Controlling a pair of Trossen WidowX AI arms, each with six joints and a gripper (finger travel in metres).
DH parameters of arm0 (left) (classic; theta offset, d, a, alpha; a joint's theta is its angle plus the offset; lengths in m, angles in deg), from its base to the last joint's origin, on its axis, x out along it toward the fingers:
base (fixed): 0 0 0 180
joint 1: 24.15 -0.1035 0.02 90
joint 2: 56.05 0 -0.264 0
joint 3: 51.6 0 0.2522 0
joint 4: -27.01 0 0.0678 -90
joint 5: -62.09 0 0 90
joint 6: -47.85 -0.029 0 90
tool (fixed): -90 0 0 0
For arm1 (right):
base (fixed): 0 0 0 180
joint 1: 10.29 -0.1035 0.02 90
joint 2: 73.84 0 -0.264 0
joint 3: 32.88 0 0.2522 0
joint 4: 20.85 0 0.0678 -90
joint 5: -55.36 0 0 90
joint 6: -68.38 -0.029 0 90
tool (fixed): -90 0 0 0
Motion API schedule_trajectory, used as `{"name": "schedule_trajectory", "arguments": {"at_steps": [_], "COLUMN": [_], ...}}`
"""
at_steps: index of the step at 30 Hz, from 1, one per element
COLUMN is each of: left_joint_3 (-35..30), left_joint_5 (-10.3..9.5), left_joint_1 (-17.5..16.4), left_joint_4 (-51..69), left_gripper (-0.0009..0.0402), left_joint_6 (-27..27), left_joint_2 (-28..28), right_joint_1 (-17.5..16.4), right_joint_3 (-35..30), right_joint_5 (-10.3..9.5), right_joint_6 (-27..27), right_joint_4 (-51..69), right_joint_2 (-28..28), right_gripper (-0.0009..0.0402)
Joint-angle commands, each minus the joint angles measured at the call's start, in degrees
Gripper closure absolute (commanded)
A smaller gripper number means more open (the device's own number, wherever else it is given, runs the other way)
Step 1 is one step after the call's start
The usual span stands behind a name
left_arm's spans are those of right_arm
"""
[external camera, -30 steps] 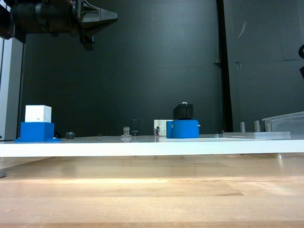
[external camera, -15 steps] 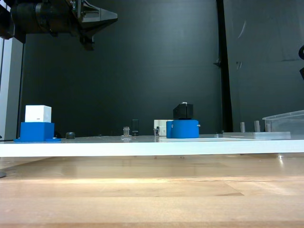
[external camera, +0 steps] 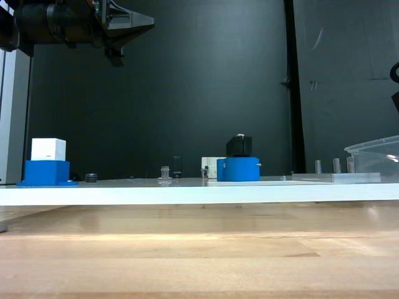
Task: Remove the 16mm cylinder and place in the container
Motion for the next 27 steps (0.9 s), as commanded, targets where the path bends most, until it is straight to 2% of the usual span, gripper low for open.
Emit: {"name": "schedule_trajectory", "arguments": {"at_steps": [1,18,22,27], "left_joint_3": [0.00,0.00,0.00,0.00], "left_joint_5": [0.00,0.00,0.00,0.00], "left_joint_1": [-0.02,-0.02,-0.02,-0.02], "left_joint_4": [-0.02,-0.02,-0.02,-0.02], "left_gripper": [0.0393,0.0393,0.0393,0.0393], "left_joint_6": [0.00,0.00,0.00,0.00], "left_joint_2": [0.02,0.02,0.02,0.02], "right_joint_1": [0.00,0.00,0.00,0.00], "right_joint_3": [0.13,0.13,-0.48,-2.05], "right_joint_5": [0.02,0.00,0.00,0.02], "right_joint_6": [-0.20,-0.22,-0.17,-0.02], "right_joint_4": [-0.44,-0.24,0.33,1.33], "right_joint_2": [0.17,0.17,0.17,0.09], "right_gripper": [0.0389,0.0382,0.0335,0.0231]}}
